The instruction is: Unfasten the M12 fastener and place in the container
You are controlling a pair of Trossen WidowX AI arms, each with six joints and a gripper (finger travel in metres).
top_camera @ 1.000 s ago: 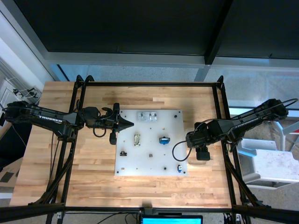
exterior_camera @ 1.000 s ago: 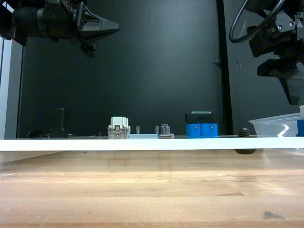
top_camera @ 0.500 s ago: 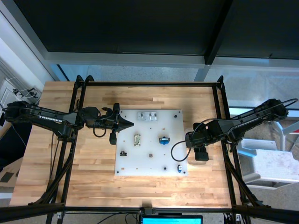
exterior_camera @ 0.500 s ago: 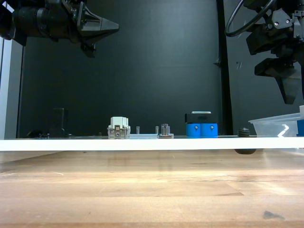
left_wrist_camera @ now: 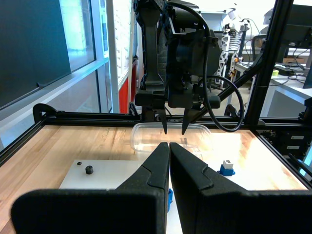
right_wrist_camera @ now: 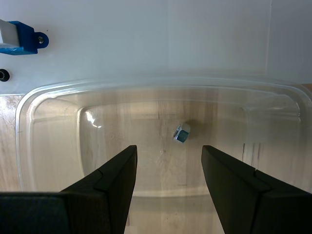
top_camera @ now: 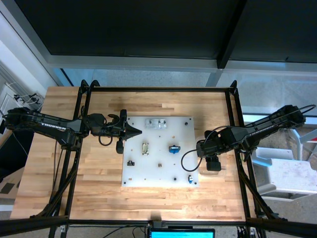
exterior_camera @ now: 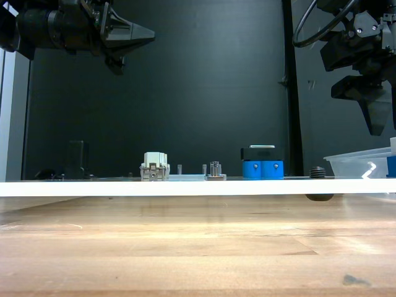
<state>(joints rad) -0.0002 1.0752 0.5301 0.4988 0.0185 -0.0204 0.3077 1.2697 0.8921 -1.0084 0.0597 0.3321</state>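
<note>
The right gripper (right_wrist_camera: pixel 168 147) hangs with its two black fingers spread wide over one shallow clear plastic tray (right_wrist_camera: pixel 29 105), which sits just beside the white board (top_camera: pixel 158 148). One small silver nut (right_wrist_camera: pixel 181 132) lies on the tray floor, touching neither finger. One black ribbed stud (exterior_camera: pixel 317 172) stands bare. The left gripper (left_wrist_camera: pixel 169 145), fingers pressed together, hovers by the board's left edge. The left arm (top_camera: pixel 49 126) reads TROSSEN.
</note>
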